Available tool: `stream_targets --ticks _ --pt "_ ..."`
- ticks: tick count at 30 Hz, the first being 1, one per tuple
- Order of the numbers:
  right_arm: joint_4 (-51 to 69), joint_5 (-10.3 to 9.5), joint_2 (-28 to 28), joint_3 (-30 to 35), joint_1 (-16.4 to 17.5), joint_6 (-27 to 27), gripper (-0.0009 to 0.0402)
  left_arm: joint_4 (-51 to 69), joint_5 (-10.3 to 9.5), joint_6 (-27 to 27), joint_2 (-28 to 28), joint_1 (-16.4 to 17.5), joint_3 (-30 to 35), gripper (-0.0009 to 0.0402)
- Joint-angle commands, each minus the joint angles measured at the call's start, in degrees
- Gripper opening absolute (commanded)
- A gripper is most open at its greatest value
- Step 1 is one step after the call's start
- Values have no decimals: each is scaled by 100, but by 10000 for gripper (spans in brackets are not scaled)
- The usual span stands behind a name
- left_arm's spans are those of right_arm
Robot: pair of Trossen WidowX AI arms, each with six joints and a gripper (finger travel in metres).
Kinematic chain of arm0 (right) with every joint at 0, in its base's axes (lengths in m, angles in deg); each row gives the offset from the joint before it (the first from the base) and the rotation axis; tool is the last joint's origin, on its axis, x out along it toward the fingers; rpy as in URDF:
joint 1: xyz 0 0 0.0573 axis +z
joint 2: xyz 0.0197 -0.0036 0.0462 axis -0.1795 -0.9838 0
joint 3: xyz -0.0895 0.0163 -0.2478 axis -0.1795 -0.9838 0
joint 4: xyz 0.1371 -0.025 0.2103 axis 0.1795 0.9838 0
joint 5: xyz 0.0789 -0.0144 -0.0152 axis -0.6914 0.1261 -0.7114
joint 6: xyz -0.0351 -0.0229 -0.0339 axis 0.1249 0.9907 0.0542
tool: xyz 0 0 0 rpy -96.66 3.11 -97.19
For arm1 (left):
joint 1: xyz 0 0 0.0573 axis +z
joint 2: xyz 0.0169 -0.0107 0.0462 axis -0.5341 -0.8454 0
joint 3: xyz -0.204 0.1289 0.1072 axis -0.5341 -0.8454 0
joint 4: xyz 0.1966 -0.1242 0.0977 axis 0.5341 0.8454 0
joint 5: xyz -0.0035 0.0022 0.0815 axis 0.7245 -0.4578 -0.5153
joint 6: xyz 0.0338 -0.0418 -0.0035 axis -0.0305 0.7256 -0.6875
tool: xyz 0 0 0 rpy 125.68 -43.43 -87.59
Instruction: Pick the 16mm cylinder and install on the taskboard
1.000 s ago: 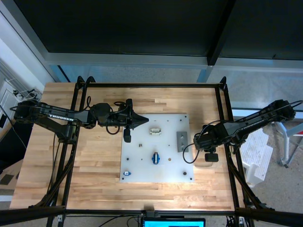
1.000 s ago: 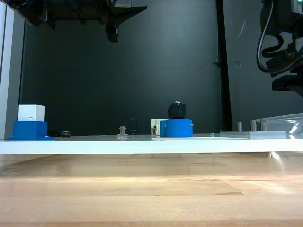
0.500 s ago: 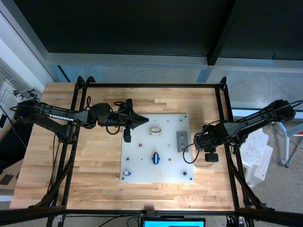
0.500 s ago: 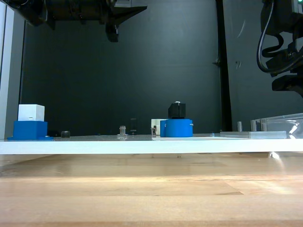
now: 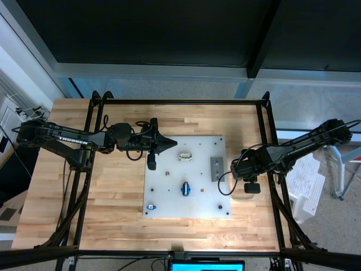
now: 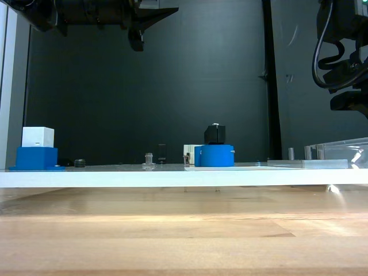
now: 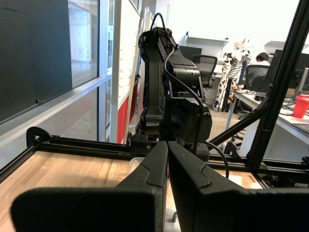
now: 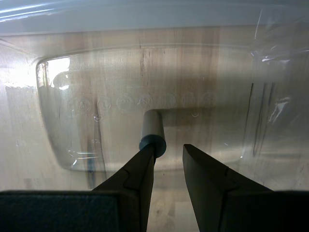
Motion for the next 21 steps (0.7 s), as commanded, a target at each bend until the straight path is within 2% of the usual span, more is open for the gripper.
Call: stream_targets --ticks 1,7,15,21 --pt "2 -2 -2 0 2 0 82 -2 4 0 -2 0 0 0" --pt "2 -2 -2 0 2 4 65 -2 4 0 -2 0 0 0" --pt "2 -2 -2 0 2 4 -2 -2 2 0 -2 2 0 0" --pt "4 -2 0 0 0 4 1 -2 2 0 -2 0 0 0"
